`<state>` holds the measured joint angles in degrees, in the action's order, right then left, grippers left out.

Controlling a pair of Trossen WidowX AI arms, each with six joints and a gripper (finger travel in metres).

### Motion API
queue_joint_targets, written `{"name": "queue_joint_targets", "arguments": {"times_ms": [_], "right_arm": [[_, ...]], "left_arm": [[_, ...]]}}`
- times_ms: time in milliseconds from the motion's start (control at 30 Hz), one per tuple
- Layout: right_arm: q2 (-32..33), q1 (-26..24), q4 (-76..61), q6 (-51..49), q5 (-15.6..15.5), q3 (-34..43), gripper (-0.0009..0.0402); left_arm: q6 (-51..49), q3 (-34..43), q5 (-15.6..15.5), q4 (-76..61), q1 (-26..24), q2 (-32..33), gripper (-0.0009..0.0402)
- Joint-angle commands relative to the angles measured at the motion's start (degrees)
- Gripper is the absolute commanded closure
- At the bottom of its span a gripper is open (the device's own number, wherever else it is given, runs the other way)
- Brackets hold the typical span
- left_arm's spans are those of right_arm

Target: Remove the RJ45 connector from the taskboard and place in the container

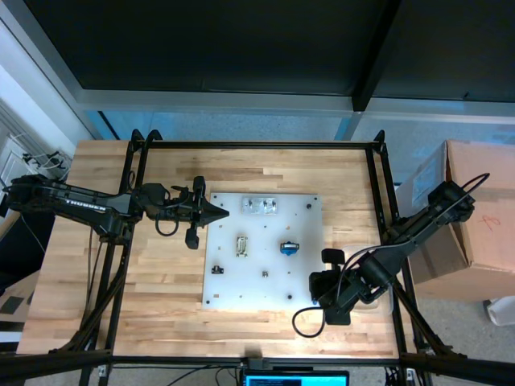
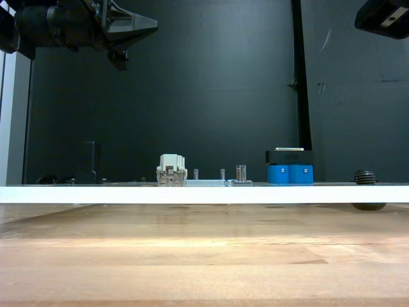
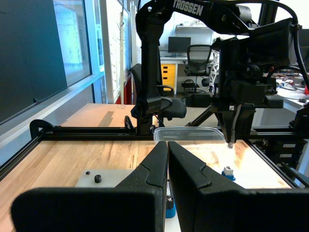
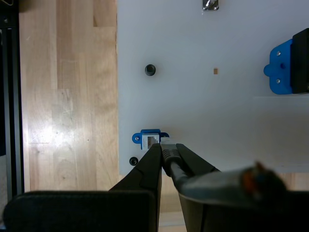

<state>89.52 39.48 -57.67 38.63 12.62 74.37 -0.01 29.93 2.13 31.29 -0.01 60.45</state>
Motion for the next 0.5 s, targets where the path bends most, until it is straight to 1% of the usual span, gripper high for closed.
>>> {"name": "queue_joint_targets", "arguments": {"times_ms": [33, 267, 500], "right_arm": [[-0.3, 0.0, 0.0, -0.1, -0.1, -0.7, 0.0393], [-1.9, 0.0, -0.2, -0.1, 0.1, -1.8, 0.0393], [-4.7, 0.2, -0.2, 0.0, 0.0, -4.9, 0.0392]], "left_arm": [[0.0, 0.0, 0.0, 0.0, 0.0, 0.0, 0.0393], [0.0, 0.0, 0.0, 0.0, 0.0, 0.0, 0.0393], [0.0, 0.0, 0.0, 0.0, 0.0, 0.0, 0.0393]]}}
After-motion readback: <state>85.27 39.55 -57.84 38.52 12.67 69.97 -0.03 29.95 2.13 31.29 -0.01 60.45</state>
